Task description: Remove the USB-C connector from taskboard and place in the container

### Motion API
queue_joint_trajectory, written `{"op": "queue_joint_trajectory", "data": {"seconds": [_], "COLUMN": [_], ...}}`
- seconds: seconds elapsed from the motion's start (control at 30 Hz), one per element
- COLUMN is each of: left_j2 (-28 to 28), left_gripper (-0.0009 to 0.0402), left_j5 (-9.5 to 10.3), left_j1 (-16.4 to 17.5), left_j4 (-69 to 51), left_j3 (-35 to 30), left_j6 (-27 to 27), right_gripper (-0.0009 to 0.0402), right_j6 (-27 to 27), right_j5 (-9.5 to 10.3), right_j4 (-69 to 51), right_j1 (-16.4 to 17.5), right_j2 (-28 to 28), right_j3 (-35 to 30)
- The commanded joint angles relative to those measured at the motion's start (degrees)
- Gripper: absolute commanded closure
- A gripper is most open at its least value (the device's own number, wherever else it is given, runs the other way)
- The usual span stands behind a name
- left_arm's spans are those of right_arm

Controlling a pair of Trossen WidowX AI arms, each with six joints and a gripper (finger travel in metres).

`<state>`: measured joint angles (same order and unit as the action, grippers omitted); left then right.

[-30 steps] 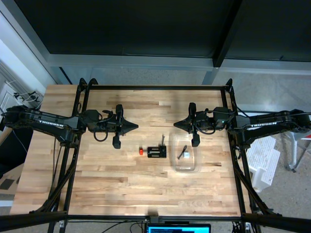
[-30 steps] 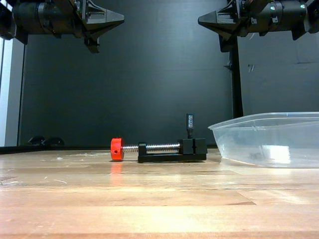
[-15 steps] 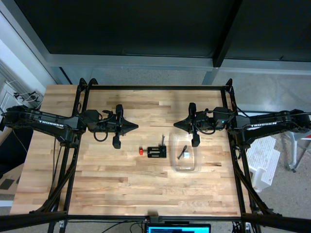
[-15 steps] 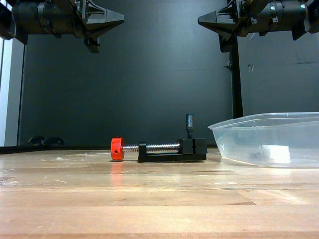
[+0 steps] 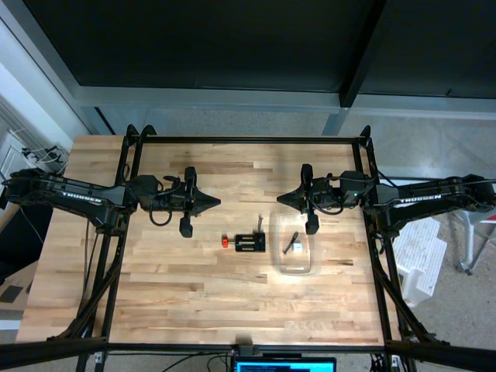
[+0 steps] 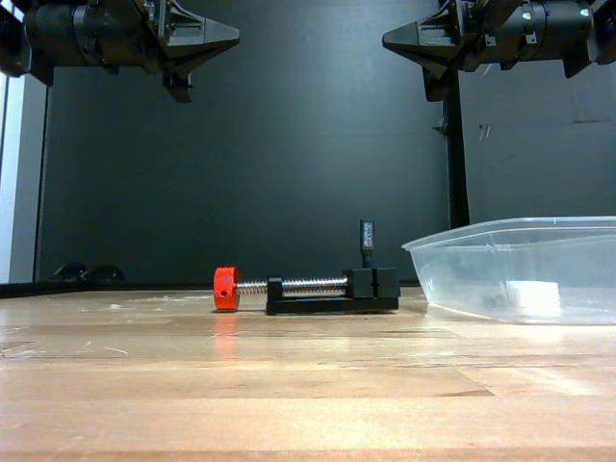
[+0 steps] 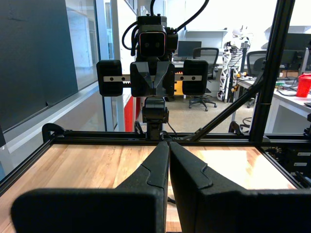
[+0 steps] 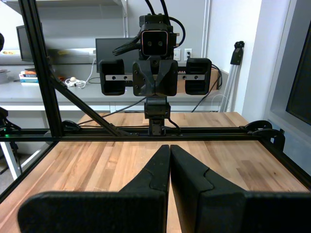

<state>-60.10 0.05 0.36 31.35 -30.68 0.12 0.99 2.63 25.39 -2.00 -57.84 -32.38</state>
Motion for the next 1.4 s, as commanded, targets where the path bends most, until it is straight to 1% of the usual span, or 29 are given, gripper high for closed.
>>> {"op": "queue_joint_trajectory", "data": {"seconds": [0.03, 0.5, 1.4], "left_j2": [0.00, 0.00, -0.02], "left_gripper": [0.0393, 0.0393, 0.0393], "left_j5": [-0.02, -0.02, -0.02], "left_j1": [0.02, 0.00, 0.00], "left_j4": [0.02, 0.00, 0.02], "left_j3": [-0.02, -0.02, -0.02], "left_j6": [0.00, 0.00, 0.00], "right_gripper": [0.0393, 0.0393, 0.0393], "right_j6": [0.00, 0.00, 0.00], "right_j5": [0.00, -0.02, 0.00], "right_j4": [-0.02, -2.25, -2.23], "right_j1": [0.00, 0.02, 0.00], "right_j2": [0.00, 0.00, 0.00], "right_j3": [-0.02, 0.00, 0.00]}}
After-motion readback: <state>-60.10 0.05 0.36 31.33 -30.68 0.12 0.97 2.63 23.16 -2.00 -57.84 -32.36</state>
